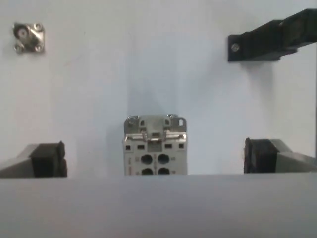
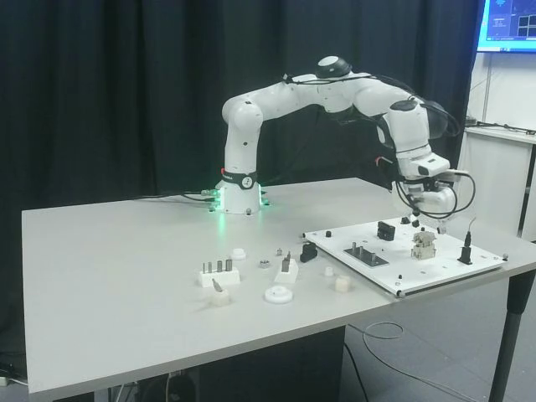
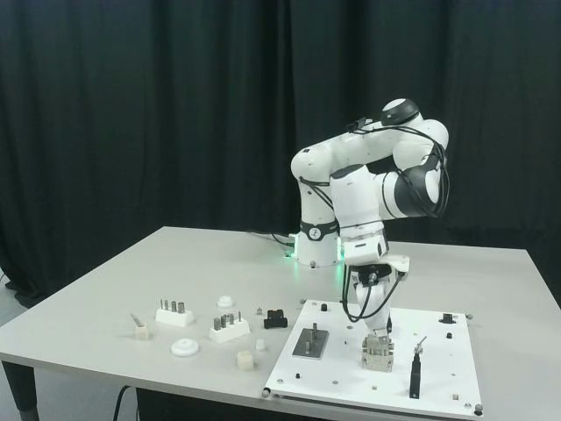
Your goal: Insert waterproof.
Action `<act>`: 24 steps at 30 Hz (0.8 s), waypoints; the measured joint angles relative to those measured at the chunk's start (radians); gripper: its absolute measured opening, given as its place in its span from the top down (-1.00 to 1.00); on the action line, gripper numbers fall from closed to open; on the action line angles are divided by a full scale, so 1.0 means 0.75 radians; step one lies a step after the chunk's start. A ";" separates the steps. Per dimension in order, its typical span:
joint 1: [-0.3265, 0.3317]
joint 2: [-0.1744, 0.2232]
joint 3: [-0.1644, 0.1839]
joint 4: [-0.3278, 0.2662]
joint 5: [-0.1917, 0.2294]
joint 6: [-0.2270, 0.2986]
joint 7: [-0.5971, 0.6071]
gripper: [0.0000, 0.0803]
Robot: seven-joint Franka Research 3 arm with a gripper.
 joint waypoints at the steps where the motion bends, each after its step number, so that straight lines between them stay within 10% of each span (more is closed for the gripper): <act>1: 0.003 0.000 -0.007 0.001 -0.005 -0.003 0.010 -0.98; 16: 0.022 0.001 -0.070 0.065 -0.121 0.002 0.282 -0.99; 24: 0.022 0.002 -0.075 0.094 -0.186 0.012 0.673 -0.99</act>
